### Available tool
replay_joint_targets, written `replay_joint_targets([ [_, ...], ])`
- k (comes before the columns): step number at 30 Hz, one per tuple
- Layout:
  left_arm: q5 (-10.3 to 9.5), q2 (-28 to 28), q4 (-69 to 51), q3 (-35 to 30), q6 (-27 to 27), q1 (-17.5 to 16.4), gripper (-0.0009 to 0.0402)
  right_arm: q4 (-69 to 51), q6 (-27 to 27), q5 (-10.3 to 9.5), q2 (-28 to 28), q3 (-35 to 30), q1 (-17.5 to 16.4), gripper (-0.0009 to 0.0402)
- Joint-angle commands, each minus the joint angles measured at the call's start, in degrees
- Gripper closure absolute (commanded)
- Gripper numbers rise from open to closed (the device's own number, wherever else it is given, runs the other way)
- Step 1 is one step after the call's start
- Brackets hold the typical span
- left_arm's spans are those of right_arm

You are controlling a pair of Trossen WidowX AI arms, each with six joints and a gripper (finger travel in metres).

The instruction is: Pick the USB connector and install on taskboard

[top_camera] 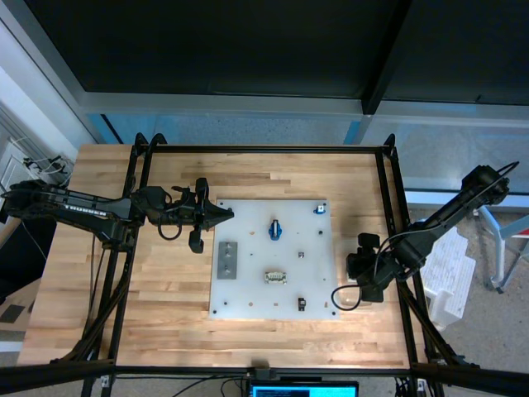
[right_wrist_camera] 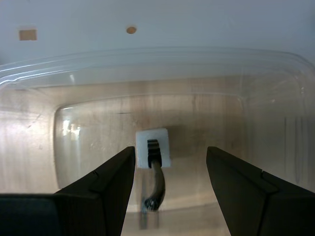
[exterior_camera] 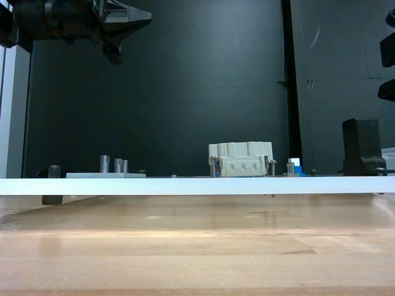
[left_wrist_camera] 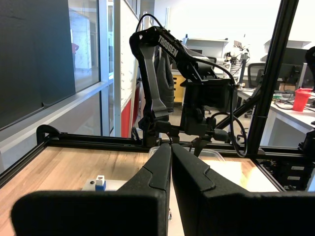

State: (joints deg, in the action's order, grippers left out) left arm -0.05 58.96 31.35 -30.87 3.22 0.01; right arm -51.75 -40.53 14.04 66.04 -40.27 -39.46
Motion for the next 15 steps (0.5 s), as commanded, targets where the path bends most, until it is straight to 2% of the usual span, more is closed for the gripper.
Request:
replay_joint_targets([
  [1,0.0,0.0,0.0,0.0,0.0,0.0,0.0393,0.3,0.1,-0.04,0.1,0.4,0.1,0.0192],
  [8,0.02,0.0,0.0,0.0,0.0,0.0,0.0393,2.8,0.1,-0.04,0.3,2.4,0.3,0.0193],
  [15,0.0,0.0,0.0,0.0,0.0,0.0,0.0393,5.3,0.1,-0.31,1.0,3.9,0.3,0.0211],
])
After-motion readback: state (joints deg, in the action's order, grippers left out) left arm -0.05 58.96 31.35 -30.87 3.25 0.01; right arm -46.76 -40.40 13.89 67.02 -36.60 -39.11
